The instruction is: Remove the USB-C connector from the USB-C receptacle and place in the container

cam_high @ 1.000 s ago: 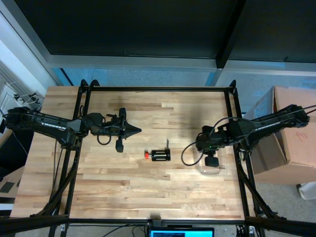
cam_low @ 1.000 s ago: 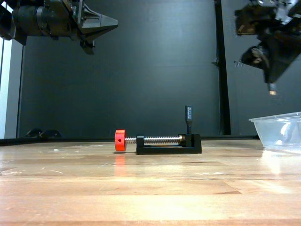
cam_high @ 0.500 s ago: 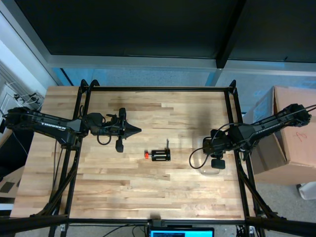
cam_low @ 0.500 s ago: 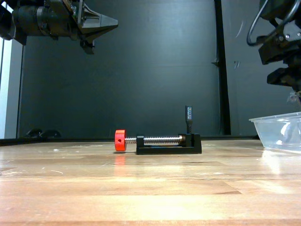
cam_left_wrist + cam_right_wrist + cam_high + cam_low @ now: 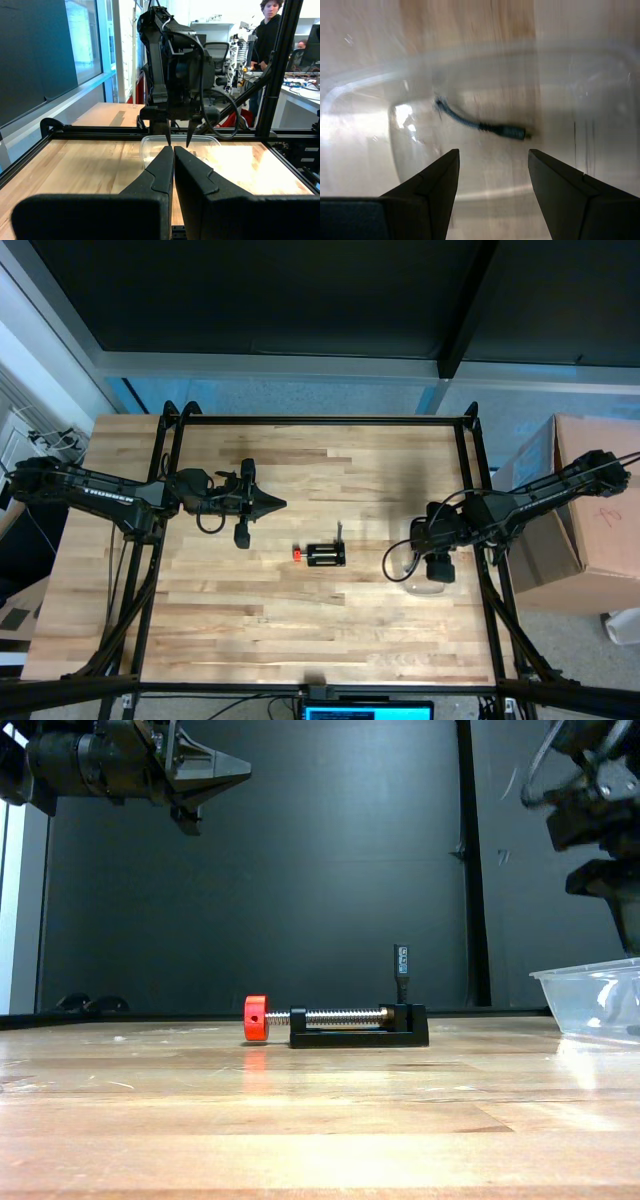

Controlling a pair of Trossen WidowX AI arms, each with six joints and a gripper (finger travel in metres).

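Note:
The USB-C connector (image 5: 503, 131), a dark plug with a short bluish cable stub, lies free on the floor of the clear plastic container (image 5: 470, 50), clear of its seat. My right gripper (image 5: 492, 153) hangs open directly above it, with nothing between its fingers. From above, the right gripper (image 5: 433, 564) is over the container (image 5: 428, 587) at the table's right side. The black clamp fixture (image 5: 325, 555) with the USB-C receptacle (image 5: 401, 960) stands mid-table. My left gripper (image 5: 276, 504) is shut and empty, high above the table's left half.
The fixture's red knob (image 5: 256, 1018) points left. A black frame rail (image 5: 480, 490) runs along the table's right edge, beside the right arm. A cardboard box (image 5: 590, 510) sits off the table to the right. The container (image 5: 592, 1000) is at the right in the low view.
The right gripper moved right to a spot over the container and then shifted slightly back. The connector that hung from its fingers a second ago now lies in the container. The left arm stayed still.

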